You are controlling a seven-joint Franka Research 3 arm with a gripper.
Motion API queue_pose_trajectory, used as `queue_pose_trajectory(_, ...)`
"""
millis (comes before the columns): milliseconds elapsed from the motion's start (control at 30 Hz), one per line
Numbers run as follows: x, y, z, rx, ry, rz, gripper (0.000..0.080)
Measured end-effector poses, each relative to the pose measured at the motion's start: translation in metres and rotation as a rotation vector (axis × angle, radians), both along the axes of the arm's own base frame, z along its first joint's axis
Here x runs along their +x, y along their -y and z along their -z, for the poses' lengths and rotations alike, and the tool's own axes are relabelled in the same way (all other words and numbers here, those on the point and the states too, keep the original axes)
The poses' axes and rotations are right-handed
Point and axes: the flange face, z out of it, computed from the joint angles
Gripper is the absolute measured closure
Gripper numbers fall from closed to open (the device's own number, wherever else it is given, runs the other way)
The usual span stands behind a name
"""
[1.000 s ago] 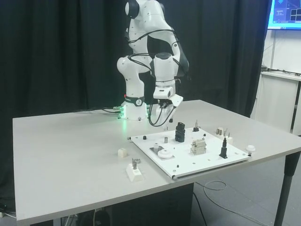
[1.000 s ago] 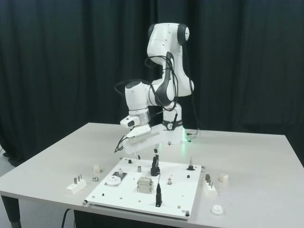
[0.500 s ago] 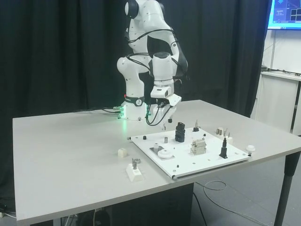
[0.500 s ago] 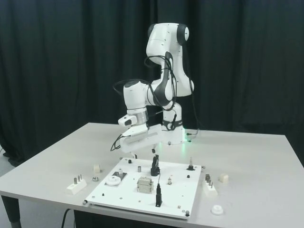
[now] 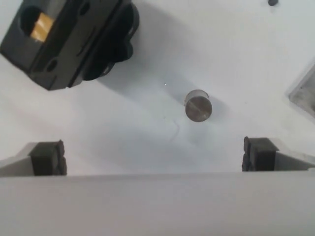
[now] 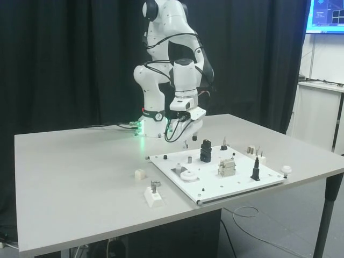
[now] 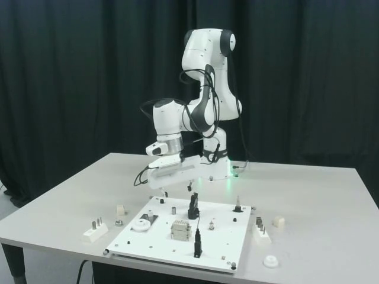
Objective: Pick round peg 3.
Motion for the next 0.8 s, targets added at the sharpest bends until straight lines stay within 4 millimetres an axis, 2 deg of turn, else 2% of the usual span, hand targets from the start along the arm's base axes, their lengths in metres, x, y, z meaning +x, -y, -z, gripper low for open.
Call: queue_pose_trajectory(800, 0.0012, 0.0102, -0.0029, -0.004, 0.005, 0.124, 0.0003)
